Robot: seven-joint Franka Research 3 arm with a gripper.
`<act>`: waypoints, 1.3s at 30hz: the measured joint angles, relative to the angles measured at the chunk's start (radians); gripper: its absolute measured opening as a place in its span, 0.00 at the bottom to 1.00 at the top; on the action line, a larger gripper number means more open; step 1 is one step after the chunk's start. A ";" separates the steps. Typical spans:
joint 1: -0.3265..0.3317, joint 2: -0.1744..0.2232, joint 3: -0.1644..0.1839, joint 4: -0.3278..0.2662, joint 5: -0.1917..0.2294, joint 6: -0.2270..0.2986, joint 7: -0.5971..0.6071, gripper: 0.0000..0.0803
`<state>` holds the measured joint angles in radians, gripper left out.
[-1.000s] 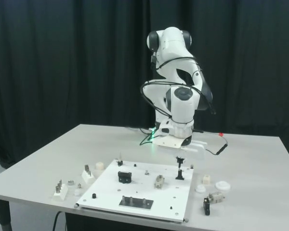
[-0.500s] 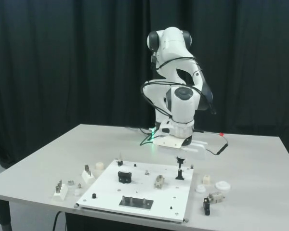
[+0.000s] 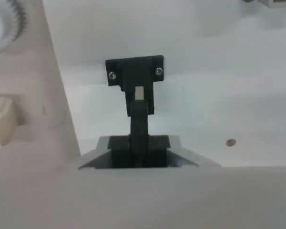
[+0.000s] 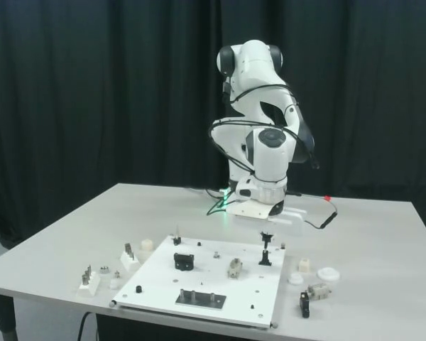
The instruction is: Insert USB.
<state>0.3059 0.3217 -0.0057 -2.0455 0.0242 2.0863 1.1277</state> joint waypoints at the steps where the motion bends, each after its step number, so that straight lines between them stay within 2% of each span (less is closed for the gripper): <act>1: 0.000 0.000 0.000 0.000 -0.001 -0.001 0.000 0.09; 19: 0.004 -0.001 0.000 -0.004 -0.005 -0.019 0.000 0.09; 39: 0.006 -0.002 0.000 -0.016 -0.005 0.025 0.015 0.09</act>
